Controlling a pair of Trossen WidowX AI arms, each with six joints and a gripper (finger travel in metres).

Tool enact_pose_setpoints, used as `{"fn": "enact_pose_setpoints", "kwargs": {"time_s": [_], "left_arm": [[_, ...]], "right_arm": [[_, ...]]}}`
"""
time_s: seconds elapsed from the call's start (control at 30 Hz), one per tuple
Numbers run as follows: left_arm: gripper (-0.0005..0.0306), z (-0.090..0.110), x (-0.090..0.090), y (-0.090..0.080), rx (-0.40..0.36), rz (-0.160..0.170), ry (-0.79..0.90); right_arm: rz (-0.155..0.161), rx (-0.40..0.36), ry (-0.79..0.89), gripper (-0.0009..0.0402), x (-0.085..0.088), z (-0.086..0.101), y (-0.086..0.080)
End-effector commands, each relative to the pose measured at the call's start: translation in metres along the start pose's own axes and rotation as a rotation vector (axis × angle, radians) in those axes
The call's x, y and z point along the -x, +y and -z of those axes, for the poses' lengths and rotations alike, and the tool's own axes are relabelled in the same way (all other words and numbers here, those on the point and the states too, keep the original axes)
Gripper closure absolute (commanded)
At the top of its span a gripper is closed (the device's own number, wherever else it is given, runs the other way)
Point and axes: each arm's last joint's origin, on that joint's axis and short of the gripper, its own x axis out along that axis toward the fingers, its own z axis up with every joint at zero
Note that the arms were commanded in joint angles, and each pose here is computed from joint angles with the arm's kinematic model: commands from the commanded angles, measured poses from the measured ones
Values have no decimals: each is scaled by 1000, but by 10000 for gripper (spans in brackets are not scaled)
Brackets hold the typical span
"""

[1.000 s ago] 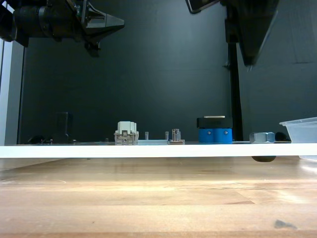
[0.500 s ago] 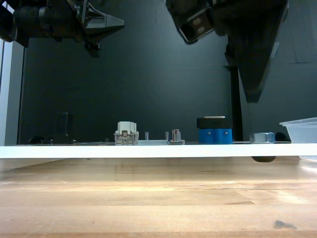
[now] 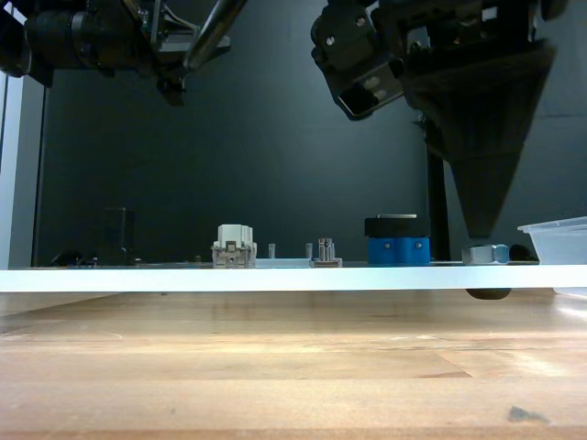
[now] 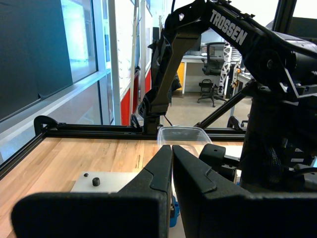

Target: Unfasten the M12 fastener and place in the container

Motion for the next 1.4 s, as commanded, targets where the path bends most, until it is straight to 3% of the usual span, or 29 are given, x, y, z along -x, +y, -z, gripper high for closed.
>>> {"fn": "enact_pose_setpoints", "kwargs": {"time_s": [0.03,0.4,0.9,1.2,1.3,1.4], "left_arm": [[300,0,0,0,0,0,0],[300,0,0,0,0,0,0],[300,0,0,0,0,0,0],[300,0,0,0,0,0,0],[300,0,0,0,0,0,0],[300,0,0,0,0,0,0]], "right_arm": [[-9,3,-7,161,-3,1,0],[-16,0,-7,172,-15,4,-1],[-21,2,-4,315,-15,4,-1],[-26,14,-6,373,-15,4,0],[-31,93,-11,382,-15,4,1],[-35,268,-17,387,-15,4,1]]}}
